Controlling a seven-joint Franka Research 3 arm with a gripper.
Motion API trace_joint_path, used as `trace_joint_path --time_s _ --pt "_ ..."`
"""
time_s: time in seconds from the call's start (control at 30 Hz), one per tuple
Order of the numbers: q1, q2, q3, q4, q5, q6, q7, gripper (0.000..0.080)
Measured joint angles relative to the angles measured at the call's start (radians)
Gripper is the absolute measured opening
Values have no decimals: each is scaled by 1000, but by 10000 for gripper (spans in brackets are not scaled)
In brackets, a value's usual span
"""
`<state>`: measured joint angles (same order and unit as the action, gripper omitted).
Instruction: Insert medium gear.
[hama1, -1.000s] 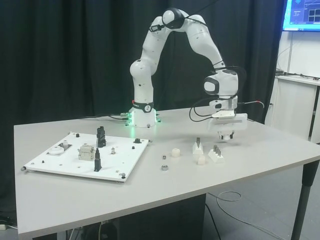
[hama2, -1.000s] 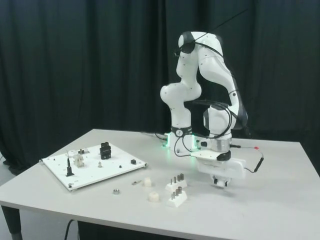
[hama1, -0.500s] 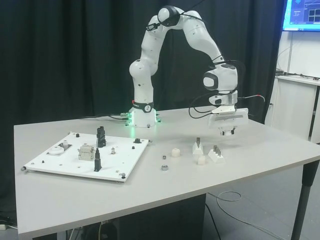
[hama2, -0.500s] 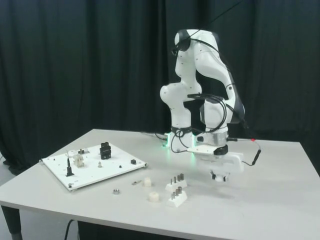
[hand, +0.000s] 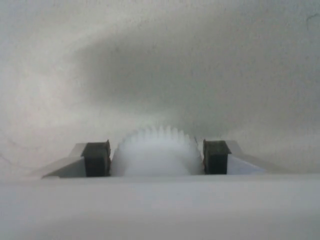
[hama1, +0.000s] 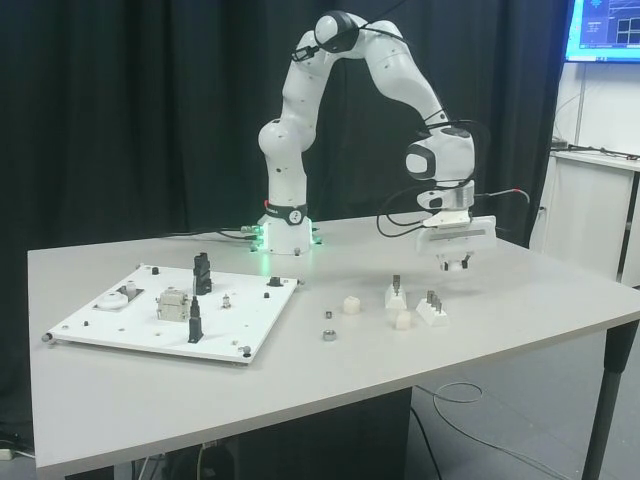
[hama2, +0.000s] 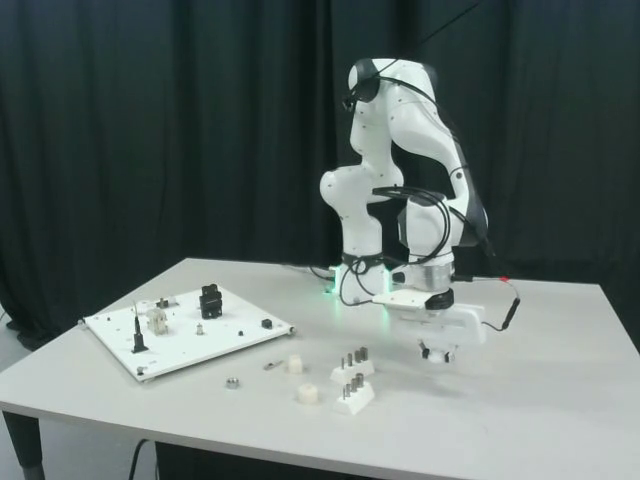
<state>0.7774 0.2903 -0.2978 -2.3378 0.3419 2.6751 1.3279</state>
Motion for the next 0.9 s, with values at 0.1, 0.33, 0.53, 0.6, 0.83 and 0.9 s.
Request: trace_joint_path --time_s 0.1,0.33,0.53,0.6,0.83,0.9 --pt "-2 0 0 0 0 0 -7 399" --pt "-13 0 0 7 0 0 -22 399" --pt "-21 0 -1 15 0 0 -31 399" --pt "-24 0 -1 17 0 0 -35 399" --pt "-27 0 -15 28 -4 1 -53 399" --pt "-27 0 -26 33 -10 1 -62 399"
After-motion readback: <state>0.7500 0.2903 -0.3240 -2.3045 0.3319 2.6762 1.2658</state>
